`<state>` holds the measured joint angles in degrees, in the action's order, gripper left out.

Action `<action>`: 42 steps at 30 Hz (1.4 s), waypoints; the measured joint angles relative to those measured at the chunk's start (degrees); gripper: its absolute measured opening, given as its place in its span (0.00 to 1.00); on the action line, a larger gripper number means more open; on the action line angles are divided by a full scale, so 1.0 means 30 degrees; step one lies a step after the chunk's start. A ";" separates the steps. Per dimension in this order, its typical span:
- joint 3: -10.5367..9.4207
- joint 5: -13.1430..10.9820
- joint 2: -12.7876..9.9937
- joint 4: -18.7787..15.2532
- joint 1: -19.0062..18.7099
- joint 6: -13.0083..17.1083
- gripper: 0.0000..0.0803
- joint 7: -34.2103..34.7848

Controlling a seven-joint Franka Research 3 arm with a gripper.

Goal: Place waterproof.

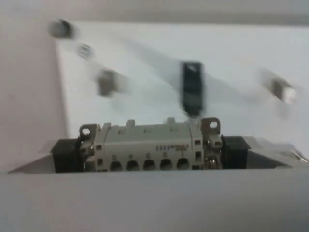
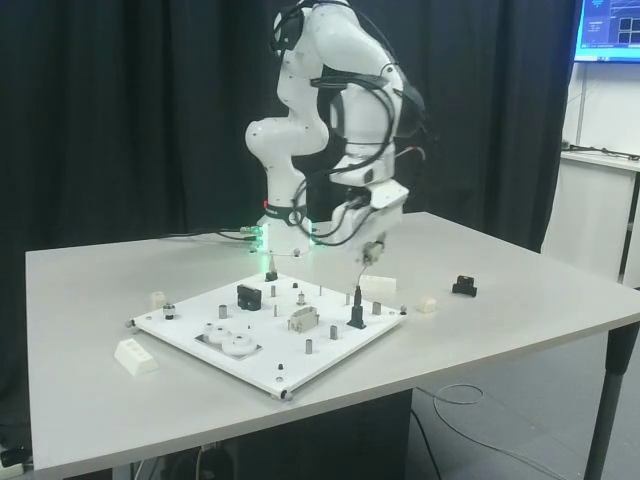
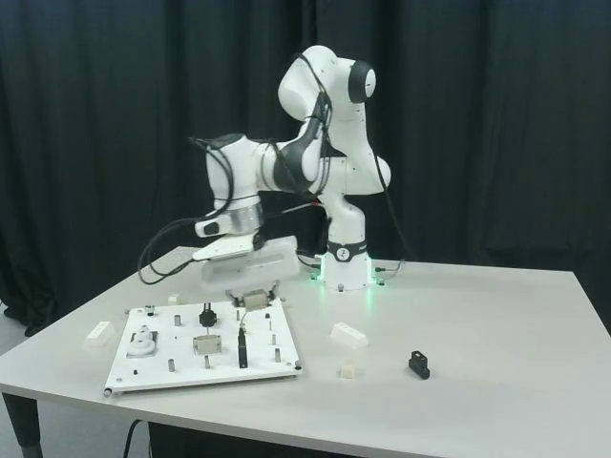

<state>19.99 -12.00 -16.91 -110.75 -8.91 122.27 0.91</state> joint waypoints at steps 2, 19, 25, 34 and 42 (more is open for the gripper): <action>-0.0008 0.0000 0.0072 -0.0008 -0.0464 -0.0016 0.77 0.0405; -0.0333 -0.0088 -0.0952 -0.0248 -0.3864 0.2207 0.77 0.3021; -0.0662 -0.0390 -0.2001 -0.0251 -0.4592 0.3715 0.77 0.3472; -0.1451 -0.0666 -0.3659 -0.0203 -0.5088 0.5703 0.77 0.4087; -0.2078 -0.0667 -0.4777 0.0115 -0.5214 0.6442 0.77 0.4609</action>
